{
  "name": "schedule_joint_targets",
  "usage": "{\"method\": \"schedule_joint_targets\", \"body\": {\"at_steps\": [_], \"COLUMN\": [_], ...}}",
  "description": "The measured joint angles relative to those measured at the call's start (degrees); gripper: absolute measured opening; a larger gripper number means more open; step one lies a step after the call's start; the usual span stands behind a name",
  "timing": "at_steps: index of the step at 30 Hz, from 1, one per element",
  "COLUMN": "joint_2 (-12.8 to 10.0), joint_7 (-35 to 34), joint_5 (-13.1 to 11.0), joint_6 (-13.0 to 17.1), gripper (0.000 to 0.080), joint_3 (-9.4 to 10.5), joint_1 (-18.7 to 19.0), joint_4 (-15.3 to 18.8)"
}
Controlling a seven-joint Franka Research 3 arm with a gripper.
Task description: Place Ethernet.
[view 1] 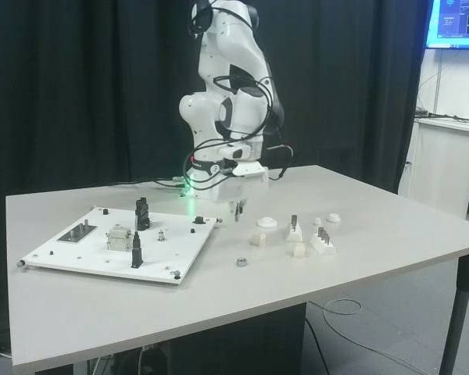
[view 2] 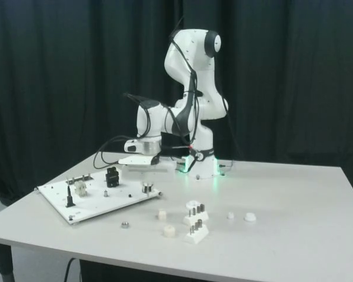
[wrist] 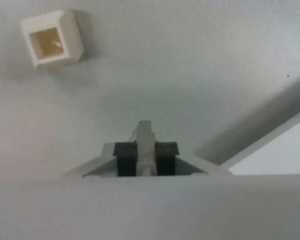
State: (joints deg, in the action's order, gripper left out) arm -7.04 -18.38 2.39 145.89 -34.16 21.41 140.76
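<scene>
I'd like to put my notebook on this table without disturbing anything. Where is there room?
The grey table is bare along its near edge and far right, beyond the small white parts. Room also lies left of the white board. It is crowded between the board and the parts, where the gripper hangs.

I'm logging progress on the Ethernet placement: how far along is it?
Done: the gripper has a small white part, presumably the Ethernet plug, pinched between its fingers. In hand: it hangs above the grey table near the white board's edge. Left: lowering the part and releasing it; I can't tell which spot is its destination.
</scene>
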Motion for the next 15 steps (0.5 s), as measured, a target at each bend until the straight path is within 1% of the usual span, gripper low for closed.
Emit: {"method": "schedule_joint_targets", "body": {"at_steps": [7,8,13,14,15], "joint_2": [-1.8,-2.0,-2.6,-2.6,-2.7], "joint_7": [0.0,0.0,0.0,0.0,0.0], "joint_5": [-0.2,-0.2,-0.2,-0.2,-0.2], "joint_6": [1.0,1.0,1.1,1.1,1.2], "gripper": [0.0074,0.0364,0.0364,0.0674,0.0674], "joint_3": [0.39,0.46,0.77,0.83,0.88], "joint_1": [0.0,0.0,0.0,0.0,0.0], "joint_4": [-0.4,-0.4,-0.6,-0.7,-0.7]}}
